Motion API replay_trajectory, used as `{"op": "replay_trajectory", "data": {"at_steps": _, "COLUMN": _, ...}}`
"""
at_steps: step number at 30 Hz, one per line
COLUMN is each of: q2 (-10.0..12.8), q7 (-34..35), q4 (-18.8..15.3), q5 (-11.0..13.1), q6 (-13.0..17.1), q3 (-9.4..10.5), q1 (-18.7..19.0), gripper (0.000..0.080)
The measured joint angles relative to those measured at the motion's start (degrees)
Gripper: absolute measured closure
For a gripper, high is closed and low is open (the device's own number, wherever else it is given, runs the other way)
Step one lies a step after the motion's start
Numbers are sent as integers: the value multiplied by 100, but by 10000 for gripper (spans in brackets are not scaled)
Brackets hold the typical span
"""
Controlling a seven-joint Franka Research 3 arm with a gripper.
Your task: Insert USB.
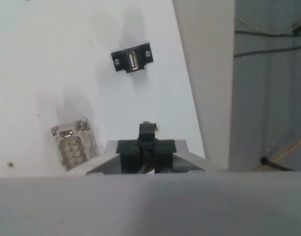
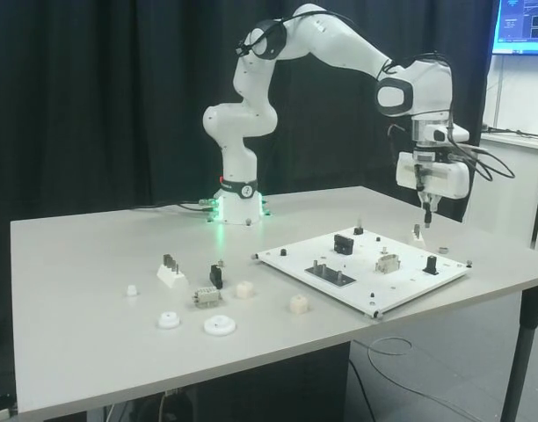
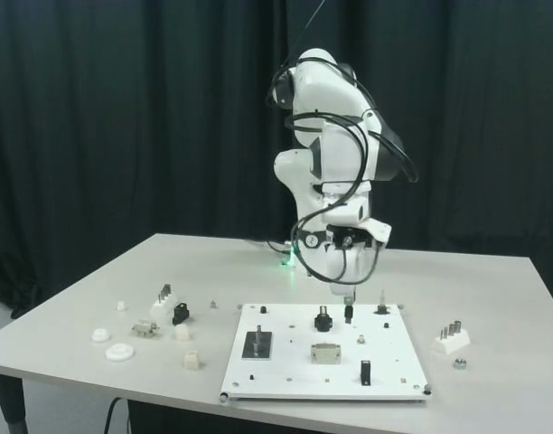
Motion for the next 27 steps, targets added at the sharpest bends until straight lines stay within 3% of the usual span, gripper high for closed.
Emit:
{"op": "replay_trajectory", "data": {"at_steps": 9, "q2": 278, "q7": -449, "q4": 373, "q5": 33, "q6": -342, "q3": 0, "q1": 50, "gripper": 748}}
{"op": "replay_trajectory", "data": {"at_steps": 16, "q2": 501, "q7": -914, "q4": 634, "q5": 245, "q6": -558, "q3": -13, "q1": 110, "gripper": 748}}
{"op": "replay_trajectory", "data": {"at_steps": 27, "q2": 779, "q7": -1470, "q4": 865, "q5": 499, "q6": -660, "q3": -175, "q1": 324, "gripper": 748}}
